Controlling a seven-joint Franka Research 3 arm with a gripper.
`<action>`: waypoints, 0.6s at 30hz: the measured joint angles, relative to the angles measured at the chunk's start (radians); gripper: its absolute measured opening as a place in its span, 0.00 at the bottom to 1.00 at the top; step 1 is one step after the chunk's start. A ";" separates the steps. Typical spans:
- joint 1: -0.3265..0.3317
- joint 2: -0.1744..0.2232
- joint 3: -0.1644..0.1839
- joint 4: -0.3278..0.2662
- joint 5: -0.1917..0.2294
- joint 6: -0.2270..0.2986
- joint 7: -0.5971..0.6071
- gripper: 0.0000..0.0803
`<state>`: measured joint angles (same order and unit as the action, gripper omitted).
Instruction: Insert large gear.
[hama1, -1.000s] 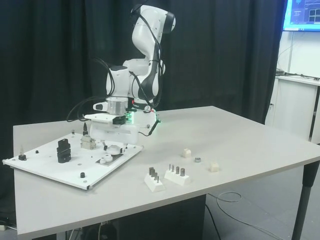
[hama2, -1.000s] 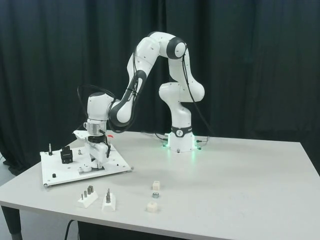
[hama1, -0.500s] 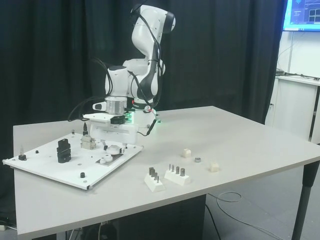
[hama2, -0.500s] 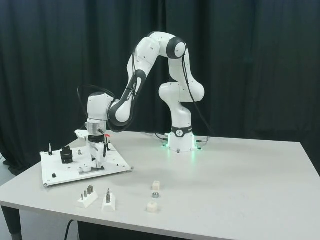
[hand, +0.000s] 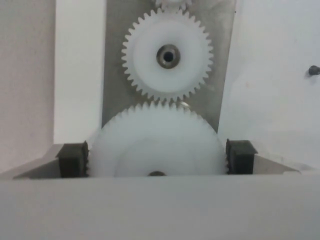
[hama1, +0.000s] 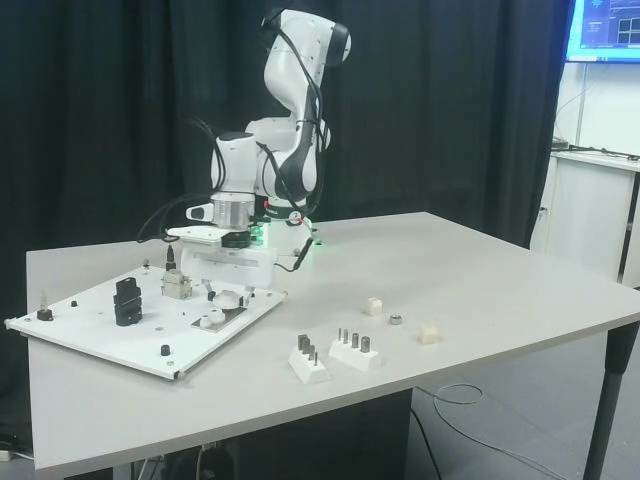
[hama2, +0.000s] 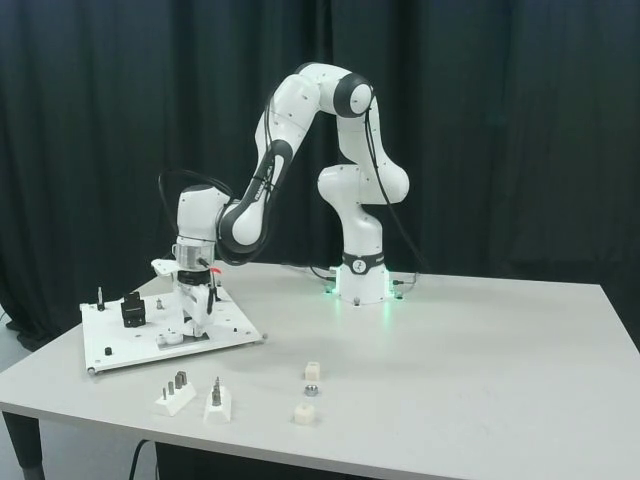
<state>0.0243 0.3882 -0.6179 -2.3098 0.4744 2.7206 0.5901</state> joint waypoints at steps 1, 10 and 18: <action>0.000 0.000 0.000 -0.001 0.000 0.002 -0.004 0.74; 0.002 -0.001 0.000 -0.004 0.000 0.009 -0.045 0.74; 0.002 -0.001 0.000 -0.005 0.000 0.011 -0.106 0.74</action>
<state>0.0266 0.3875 -0.6177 -2.3143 0.4743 2.7311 0.4843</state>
